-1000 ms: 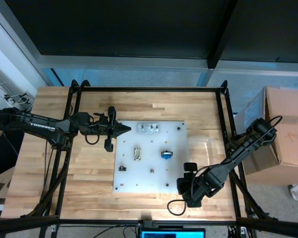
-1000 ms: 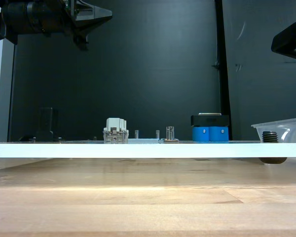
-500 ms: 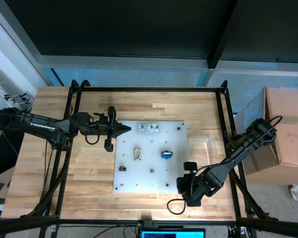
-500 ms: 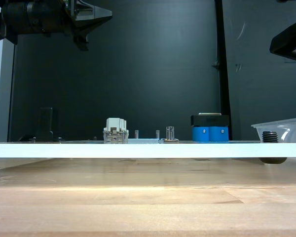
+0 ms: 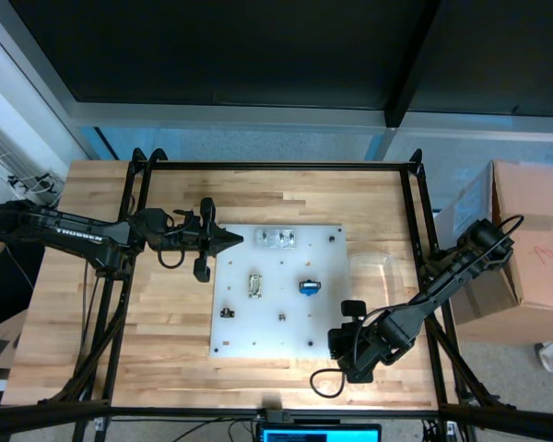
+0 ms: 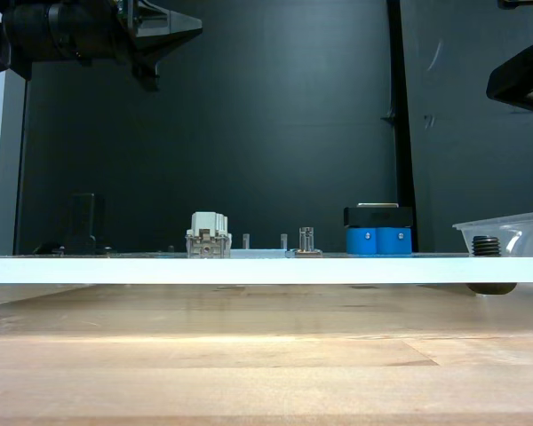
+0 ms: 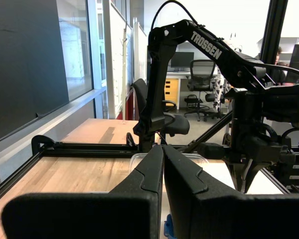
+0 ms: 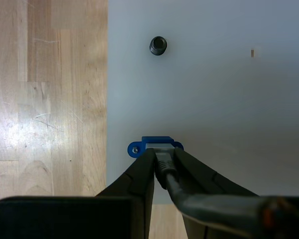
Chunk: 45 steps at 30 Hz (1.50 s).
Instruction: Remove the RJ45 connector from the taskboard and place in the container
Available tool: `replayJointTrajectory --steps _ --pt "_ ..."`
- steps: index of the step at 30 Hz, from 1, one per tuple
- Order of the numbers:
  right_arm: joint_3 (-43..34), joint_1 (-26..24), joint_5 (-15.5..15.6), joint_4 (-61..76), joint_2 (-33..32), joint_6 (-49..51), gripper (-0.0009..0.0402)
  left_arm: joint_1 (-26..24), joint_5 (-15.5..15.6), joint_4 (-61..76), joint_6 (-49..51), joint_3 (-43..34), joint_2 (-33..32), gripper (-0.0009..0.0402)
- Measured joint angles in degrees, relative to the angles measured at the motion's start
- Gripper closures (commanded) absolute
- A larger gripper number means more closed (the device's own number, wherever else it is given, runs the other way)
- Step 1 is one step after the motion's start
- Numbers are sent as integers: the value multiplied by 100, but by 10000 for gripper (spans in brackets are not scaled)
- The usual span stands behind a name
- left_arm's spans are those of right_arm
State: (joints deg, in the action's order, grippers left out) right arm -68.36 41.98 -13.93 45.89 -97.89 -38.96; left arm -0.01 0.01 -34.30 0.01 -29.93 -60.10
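The right tool [image 8: 163,154] is pointing straight down over the near right corner of the white rectangular taskboard [image 8: 214,99], gripping the grey-cabled RJ45 connector [image 8: 163,162], whose tip is meeting its blue plastic seat [image 8: 139,145]; seating depth indeterminate. The left tool [image 5: 232,238], closed empty, is hovering level at the board's far left edge.

this is looking like a robotics lab. a black robot arm [image 5: 69,230] and a second arm [image 5: 442,285] are reaching over a white board [image 5: 258,336] of small parts, sitting on a wooden table [image 5: 166,313] inside a black frame [image 5: 276,166]. office chairs [image 7: 202,69], a monitor [image 7: 182,59] and tall windows [image 7: 72,45] are showing in the room behind.
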Motion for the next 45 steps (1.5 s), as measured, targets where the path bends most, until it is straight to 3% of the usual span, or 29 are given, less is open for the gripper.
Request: replayJointTrajectory --steps 1,19,31,45 --pt "0 0 0 2 0 0 395 0 -2 -2 0 -2 0 393" --pt "9 -2 20 39 101 -2 393 0 -2 -2 0 -2 0 393" --pt "0 -76 17 170 603 4 393 0 -2 0 2 -2 0 393" --pt "-339 -588 35 848 1436 35 393 0 0 -2 2 0 0 393"
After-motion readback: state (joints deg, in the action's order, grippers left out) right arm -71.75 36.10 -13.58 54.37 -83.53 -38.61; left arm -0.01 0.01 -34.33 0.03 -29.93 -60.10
